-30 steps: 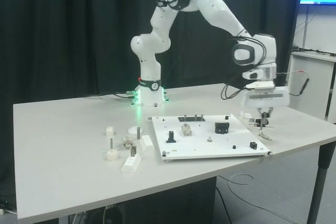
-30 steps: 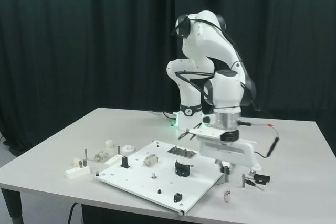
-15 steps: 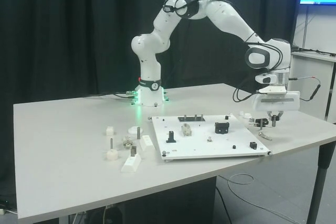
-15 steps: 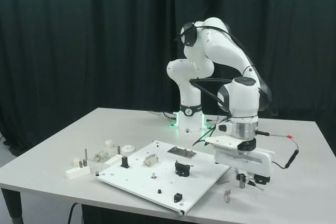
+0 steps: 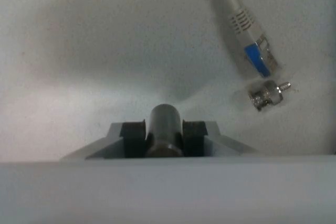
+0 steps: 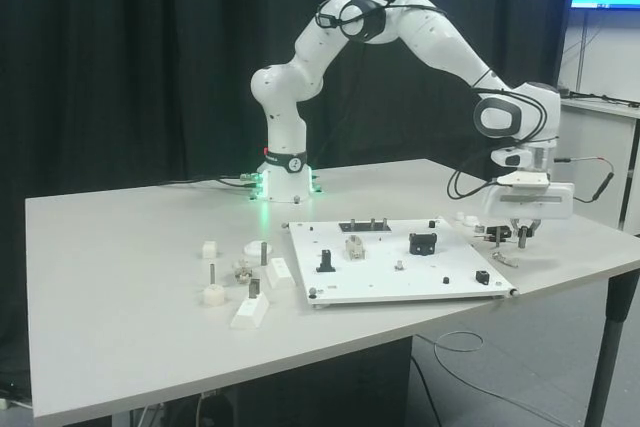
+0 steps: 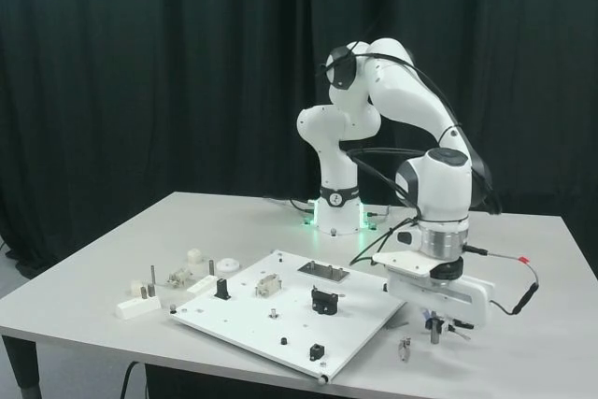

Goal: Place round peg 4.

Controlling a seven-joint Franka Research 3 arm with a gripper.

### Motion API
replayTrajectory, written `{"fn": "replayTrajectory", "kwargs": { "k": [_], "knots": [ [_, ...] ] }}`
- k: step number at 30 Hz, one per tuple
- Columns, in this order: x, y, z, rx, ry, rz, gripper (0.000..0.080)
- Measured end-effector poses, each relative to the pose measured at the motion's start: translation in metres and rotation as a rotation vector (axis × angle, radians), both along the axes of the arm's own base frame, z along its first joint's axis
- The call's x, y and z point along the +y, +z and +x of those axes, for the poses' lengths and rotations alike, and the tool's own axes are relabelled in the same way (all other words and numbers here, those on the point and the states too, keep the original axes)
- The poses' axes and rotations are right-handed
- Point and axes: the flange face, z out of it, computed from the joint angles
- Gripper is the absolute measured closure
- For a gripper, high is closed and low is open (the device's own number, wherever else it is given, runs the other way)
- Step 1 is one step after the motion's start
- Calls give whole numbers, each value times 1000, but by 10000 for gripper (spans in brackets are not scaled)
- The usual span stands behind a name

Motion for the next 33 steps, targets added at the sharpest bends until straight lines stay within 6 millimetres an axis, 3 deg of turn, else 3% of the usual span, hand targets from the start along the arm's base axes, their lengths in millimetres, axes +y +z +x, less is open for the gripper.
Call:
{"fn": "replayTrajectory", "kwargs": {
  "k": [33],
  "knots": [
    [-10, -21, 13, 0, -104, -27, 658]
  ]
}}
